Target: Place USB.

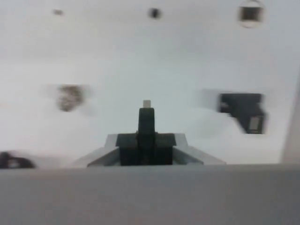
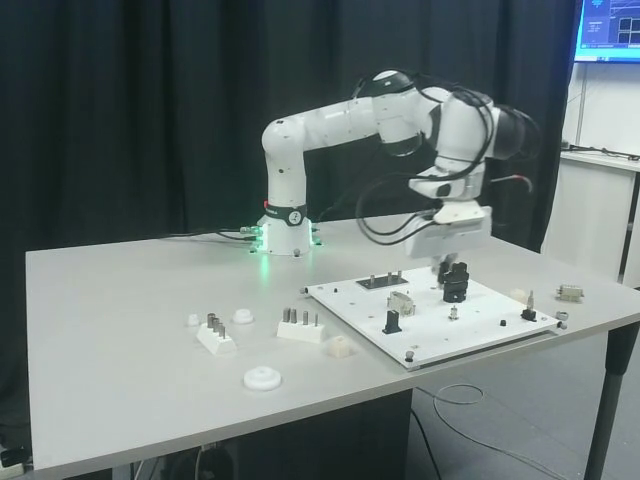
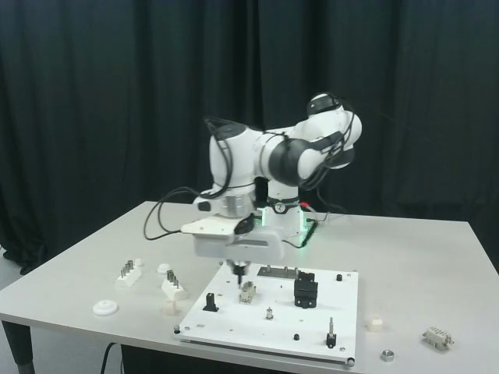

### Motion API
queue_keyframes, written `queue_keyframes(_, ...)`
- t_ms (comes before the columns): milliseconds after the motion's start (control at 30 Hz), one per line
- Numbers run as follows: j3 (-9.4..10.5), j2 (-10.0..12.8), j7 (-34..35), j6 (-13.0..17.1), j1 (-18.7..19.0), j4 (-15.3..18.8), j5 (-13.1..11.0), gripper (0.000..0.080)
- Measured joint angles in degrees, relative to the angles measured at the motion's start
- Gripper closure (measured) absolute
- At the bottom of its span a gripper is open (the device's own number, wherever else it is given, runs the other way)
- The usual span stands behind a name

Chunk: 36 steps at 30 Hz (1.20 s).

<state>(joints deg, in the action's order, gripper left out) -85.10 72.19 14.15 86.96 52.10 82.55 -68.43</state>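
Note:
In the wrist view my gripper [image 1: 146, 143] is shut on a small black USB plug [image 1: 146, 119] whose grey metal tip points down at the white board [image 1: 154, 61]. From the room views the gripper [image 2: 447, 262] [image 3: 236, 270] hangs a little above the white board [image 2: 430, 345] [image 3: 273, 335]. It is close over a small grey connector [image 3: 248, 292] [image 2: 400, 303]. The plug itself is too small to make out in the room views.
On the board stand a black block [image 3: 305, 290] [image 2: 455, 282], a small black part [image 3: 210, 303] [image 2: 392, 321] and some upright pins. Beside the board lie white pin fixtures [image 2: 214, 332], a white disc [image 2: 263, 379] and a grey connector [image 3: 437, 336].

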Motion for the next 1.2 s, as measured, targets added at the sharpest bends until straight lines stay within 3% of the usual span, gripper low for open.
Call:
queue_keyframes(633,0.14,-0.78,14.52,-3.06,7.12,-8.59,-0.02,0.0736)
queue_keyframes(900,1.06,-0.78,15.43,-3.25,9.92,-11.41,0.67,0.0736)
queue_keyframes(1200,2.89,-0.77,14.18,-3.29,12.9,-13.49,3.6,0.0736)
